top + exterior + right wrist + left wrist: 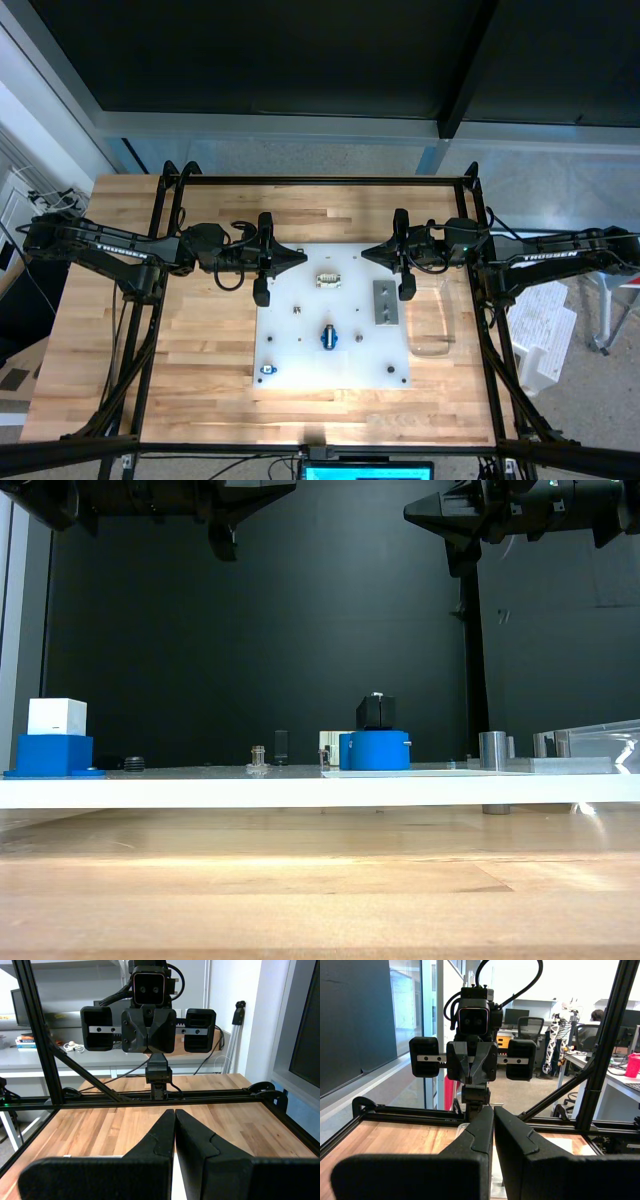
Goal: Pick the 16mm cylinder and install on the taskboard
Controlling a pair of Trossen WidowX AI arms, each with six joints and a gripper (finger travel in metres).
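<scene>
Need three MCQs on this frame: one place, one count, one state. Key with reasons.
1. Where does the grey block sit on the taskboard?
A. its right part, near the clear tray
B. its left edge
C. off it, on the wood

2. How many blue fittings stand on the board?
A. one
B. two
C. four

3. How are the left claw and right claw?
A. both wide open
B. both shut on nothing, raised over the board's far edge
C. right one shut on a part

Key:
1 A, the block lies on the tray side.
2 B, one mid-board, one at the near left corner.
3 B, each wrist view shows fingers meeting with nothing between.
</scene>
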